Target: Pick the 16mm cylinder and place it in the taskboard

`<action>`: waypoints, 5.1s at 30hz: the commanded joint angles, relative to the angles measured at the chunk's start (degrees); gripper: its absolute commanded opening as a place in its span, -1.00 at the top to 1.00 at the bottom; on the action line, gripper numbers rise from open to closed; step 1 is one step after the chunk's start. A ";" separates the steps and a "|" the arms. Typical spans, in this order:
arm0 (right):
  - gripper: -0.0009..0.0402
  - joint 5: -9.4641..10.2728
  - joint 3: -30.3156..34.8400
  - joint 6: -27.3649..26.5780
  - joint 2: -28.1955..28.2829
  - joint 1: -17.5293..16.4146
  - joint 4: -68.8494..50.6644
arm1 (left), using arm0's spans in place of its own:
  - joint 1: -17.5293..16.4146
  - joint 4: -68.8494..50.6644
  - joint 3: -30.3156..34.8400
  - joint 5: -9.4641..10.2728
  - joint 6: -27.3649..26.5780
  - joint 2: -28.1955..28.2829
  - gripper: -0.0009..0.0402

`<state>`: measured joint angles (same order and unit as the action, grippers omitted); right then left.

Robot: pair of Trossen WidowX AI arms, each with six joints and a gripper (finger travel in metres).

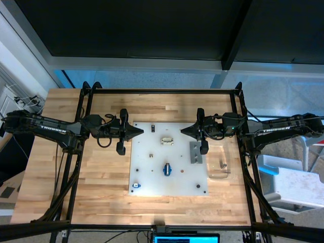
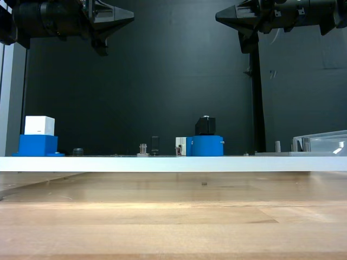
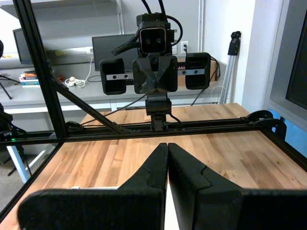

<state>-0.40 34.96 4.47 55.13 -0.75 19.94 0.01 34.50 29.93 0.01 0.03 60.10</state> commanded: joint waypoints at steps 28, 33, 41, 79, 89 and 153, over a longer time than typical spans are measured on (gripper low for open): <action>0.96 -4.81 10.93 -0.24 0.04 -0.31 -28.41 | -0.02 0.02 0.02 0.00 0.00 0.00 0.96; 0.96 -7.61 15.78 0.87 0.04 -0.52 -41.42 | -0.02 0.02 0.02 0.00 0.02 0.00 0.96; 0.96 -7.58 21.92 3.63 0.37 -0.81 -58.27 | -0.02 0.02 0.02 0.00 0.02 0.00 0.96; 0.96 -6.99 24.44 18.32 1.53 -17.86 -93.50 | 0.00 0.02 0.02 0.00 0.02 0.00 0.96; 0.96 -6.84 24.04 23.28 1.62 -25.00 -94.38 | 0.00 0.02 0.02 0.00 0.02 0.00 0.96; -0.40 -6.08 13.44 29.77 6.27 -34.88 -90.51 | -0.02 0.02 0.02 0.00 0.02 0.00 0.96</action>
<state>-6.46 48.86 34.22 61.41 -35.53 -71.09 0.01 34.52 29.93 0.03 0.03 60.07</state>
